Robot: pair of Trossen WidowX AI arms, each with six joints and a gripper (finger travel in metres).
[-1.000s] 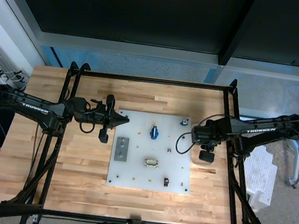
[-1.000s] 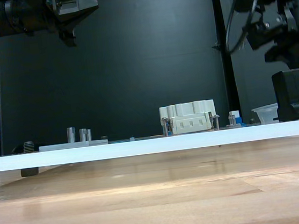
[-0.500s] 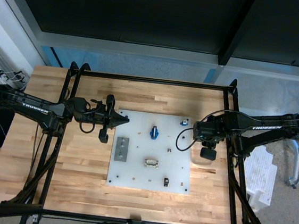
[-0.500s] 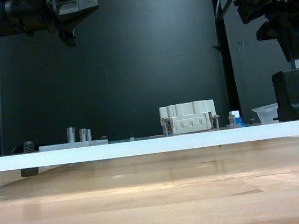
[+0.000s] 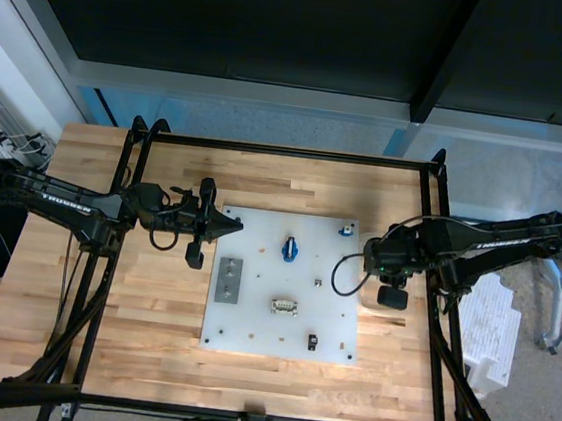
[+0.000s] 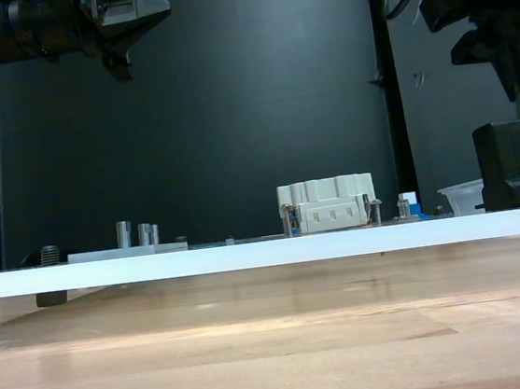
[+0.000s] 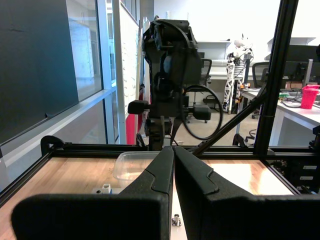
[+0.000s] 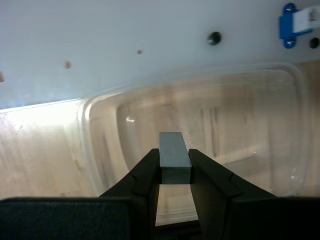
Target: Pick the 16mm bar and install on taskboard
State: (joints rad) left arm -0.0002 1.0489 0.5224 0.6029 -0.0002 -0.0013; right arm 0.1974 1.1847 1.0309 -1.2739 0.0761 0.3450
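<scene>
The right tool points down over a clear plastic tub that sits on the wooden counter, just beside the right edge of the taskboard. Its two fingers are nearly closed and pinch a short grey metal piece with a flat square end, which looks to be the 16mm bar, though the close view makes its full shape hard to judge. The bar hangs in the grip above the tub's floor, apart from it.

From the high view the right tool is off the board's right side, level with its far half. In the low view the right tool hangs well above the board's surface, with the tub's rim showing low behind the board.

The left tool is held level and high over the board's far left corner, pointing inward. Its fingers are pressed together with nothing between them, as the left wrist view shows, and in the low view it hangs far above the board.

On the white board stand:
- a grey metal block with short pegs near the left edge
- a blue connector toward the far middle
- a silver connector in the centre
- a small black part toward the near right

A small blue fitting sits at the board's far right corner, close to the tub.
</scene>
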